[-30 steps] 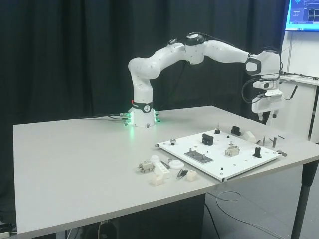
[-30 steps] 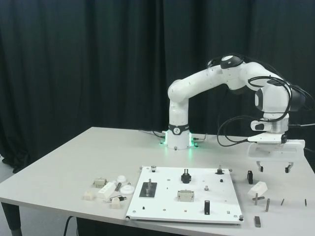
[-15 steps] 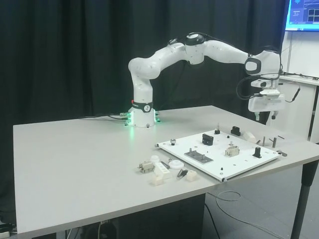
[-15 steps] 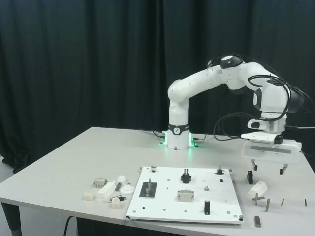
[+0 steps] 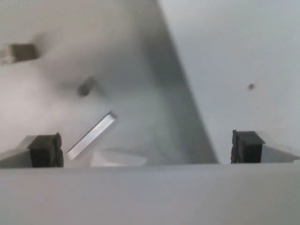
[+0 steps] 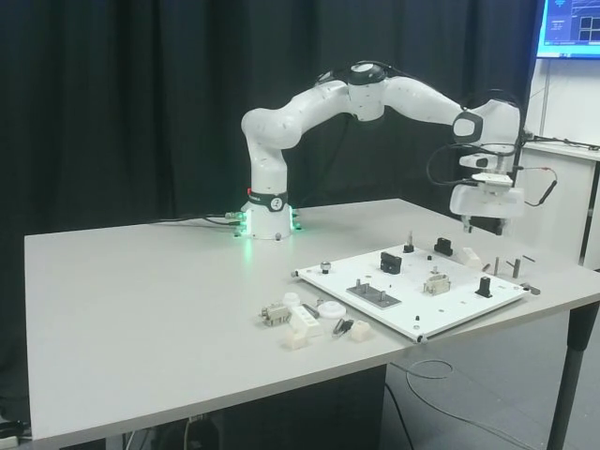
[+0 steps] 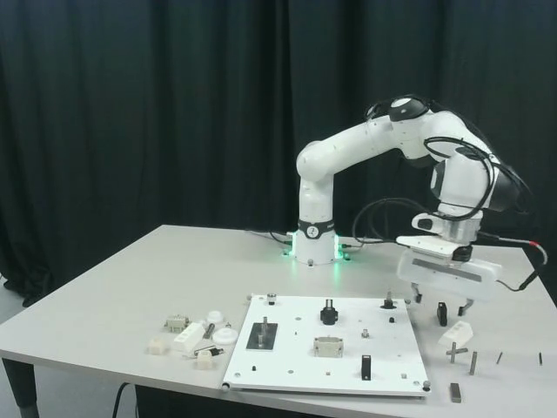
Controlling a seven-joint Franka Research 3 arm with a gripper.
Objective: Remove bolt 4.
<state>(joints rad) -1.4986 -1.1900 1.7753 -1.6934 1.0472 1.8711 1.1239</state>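
The white assembly board [image 7: 296, 353] [image 6: 412, 314] lies on the grey table and carries several small upright bolts and black and grey fittings. No marking shows which one is bolt 4. One bolt [image 7: 388, 301] [image 6: 410, 240] stands near the board's far right corner. My gripper [image 7: 442, 302] [image 6: 483, 223] hangs open above the table, just off the board's right edge and to the right of that bolt, with nothing between its fingers. In the wrist view the gripper [image 5: 145, 149] looks down across the board's edge [image 5: 243, 56].
Loose parts lie on the table right of the board: a black block [image 7: 442, 312], a white block [image 7: 457, 333], a grey metal bar [image 5: 91, 136] and short pins [image 7: 473, 361]. More white and grey parts [image 7: 196, 335] [image 6: 309, 319] lie left of the board.
The gripper has moved from out beyond the board's right side in towards the board's far right corner and has come lower. It has stayed open and holds nothing.
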